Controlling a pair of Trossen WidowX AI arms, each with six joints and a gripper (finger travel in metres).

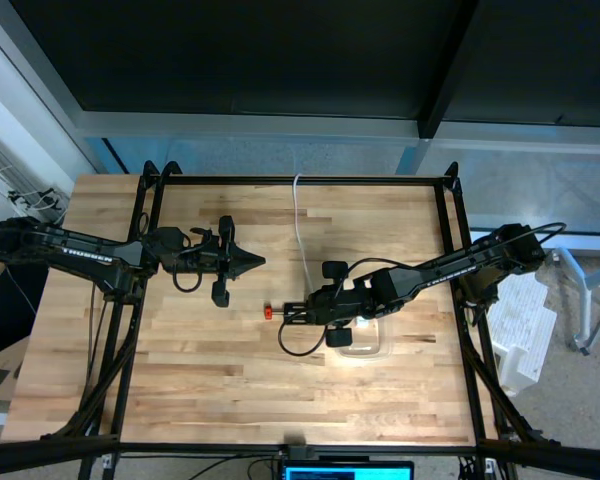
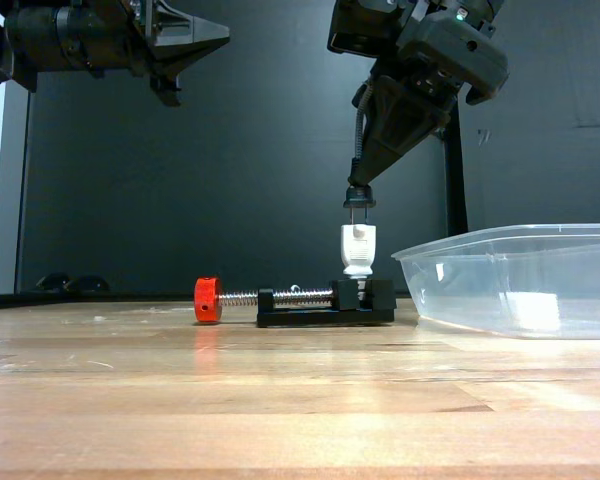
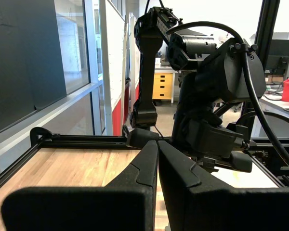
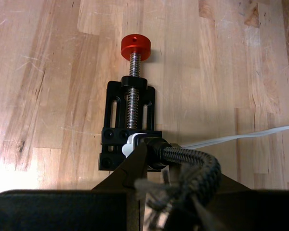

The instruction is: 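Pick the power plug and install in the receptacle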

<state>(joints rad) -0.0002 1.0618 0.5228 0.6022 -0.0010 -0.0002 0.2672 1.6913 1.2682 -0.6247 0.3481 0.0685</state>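
Your right gripper (image 2: 361, 178) is pinching the tiny black power plug (image 2: 358, 200) just above the black, red-knobbed receptacle (image 2: 325, 303). Your left gripper (image 2: 218, 40) is hovering closed at the left.

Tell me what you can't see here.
High view: power plug, hidden under right gripper above the receptacle.
Right wrist view: plug's prongs, hidden behind fingers and braided cable.
Low view: clear tray, cut by edge.
Left wrist view: receptacle, hidden behind right arm and raised left gripper.
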